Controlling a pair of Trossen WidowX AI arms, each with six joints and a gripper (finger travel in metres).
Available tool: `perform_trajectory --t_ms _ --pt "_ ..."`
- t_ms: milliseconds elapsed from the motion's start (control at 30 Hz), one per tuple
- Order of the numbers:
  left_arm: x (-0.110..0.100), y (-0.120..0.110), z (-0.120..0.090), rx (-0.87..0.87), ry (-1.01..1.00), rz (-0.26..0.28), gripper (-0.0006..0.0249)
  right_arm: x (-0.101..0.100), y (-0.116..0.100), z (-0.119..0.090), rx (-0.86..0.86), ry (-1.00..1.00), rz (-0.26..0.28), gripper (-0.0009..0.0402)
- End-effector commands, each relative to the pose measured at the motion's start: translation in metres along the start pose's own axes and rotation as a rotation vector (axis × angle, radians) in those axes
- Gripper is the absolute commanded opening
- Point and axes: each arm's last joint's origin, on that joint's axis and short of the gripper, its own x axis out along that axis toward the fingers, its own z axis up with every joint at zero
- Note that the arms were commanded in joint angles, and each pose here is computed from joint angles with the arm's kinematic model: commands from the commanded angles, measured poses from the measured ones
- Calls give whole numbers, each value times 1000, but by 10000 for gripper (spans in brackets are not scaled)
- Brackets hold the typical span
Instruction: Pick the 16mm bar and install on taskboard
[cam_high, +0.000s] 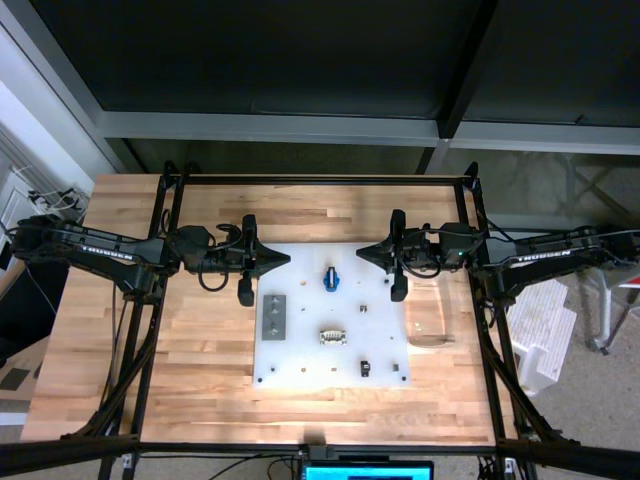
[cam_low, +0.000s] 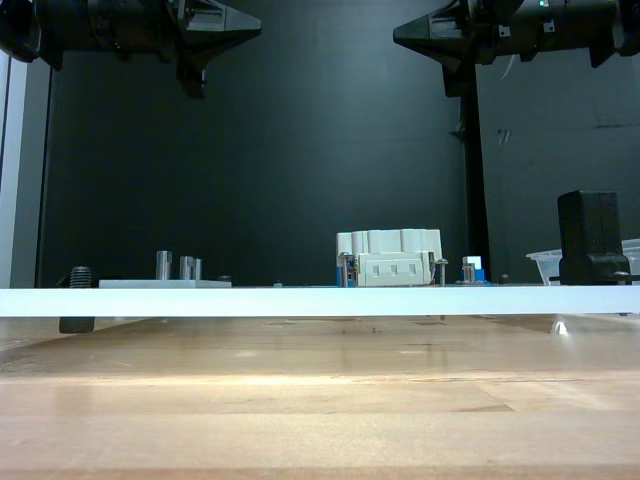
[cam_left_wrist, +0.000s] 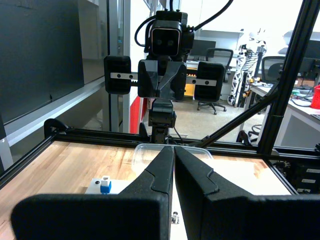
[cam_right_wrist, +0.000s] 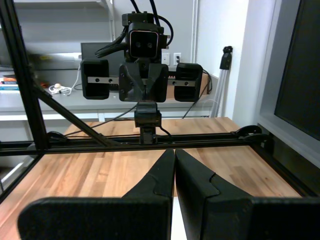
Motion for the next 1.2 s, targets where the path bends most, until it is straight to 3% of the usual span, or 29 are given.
perform_trajectory --t_ms 33,1200 --pt "0 0 0 0 -1 0 1 0 -2 0 2 -2 4 0" --pt "0 0 0 0 -1 0 1 1 -5 1 47 -1 16 0"
